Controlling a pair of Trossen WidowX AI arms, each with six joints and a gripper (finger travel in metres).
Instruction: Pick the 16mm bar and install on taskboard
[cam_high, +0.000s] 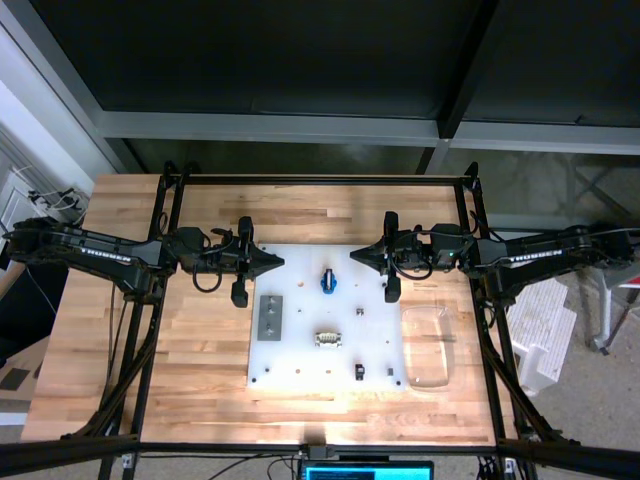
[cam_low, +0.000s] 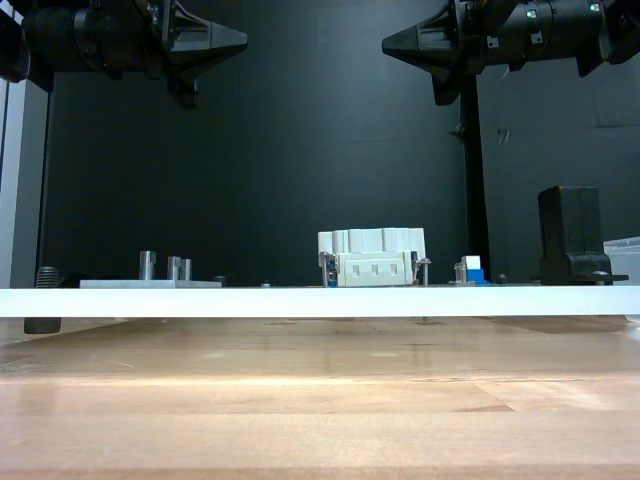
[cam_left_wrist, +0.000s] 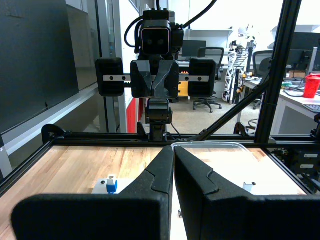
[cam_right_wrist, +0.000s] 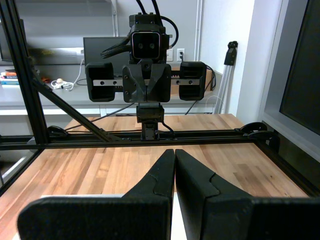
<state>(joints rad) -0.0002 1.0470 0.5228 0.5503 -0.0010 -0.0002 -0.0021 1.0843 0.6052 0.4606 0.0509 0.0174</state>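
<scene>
Your left gripper (cam_high: 275, 262) shut tight above the taskboard's (cam_high: 300, 350) ten o'clock, right gripper (cam_high: 357, 256) likewise closed above one o'clock

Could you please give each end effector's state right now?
Left end effector: shut, empty, above taskboard's far-left part.
Right end effector: shut, empty, above far-right part.

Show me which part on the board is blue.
The knob-like fitting near the taskboard's far edge, under the gap between the shut left gripper and right gripper; the block is grey, the connector white, the socket black.
</scene>
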